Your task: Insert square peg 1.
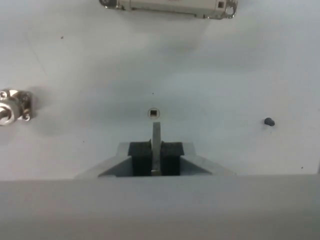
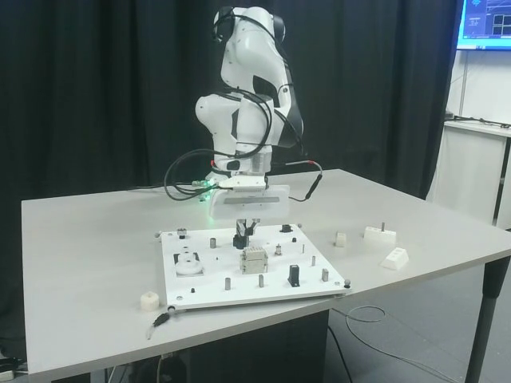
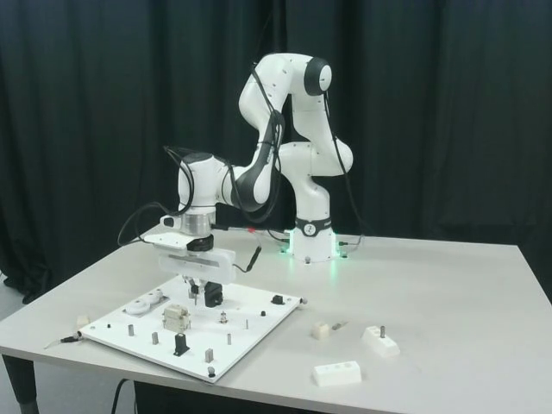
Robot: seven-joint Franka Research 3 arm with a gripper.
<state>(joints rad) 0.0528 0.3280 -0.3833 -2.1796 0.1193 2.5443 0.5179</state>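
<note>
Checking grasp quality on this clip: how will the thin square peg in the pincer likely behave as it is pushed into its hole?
The square peg looks like stiff metal, unlikely to bend. Slim and smooth, it might slip or tilt between the black pads. The square hole looks snug, so jamming seems possible.

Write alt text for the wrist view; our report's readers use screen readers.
The gripper holds a thin grey square peg between its black fingers, its tip just short of a small square hole in the white board. Metal connectors sit at the board's edges, and a small black screw lies off to one side.
</note>
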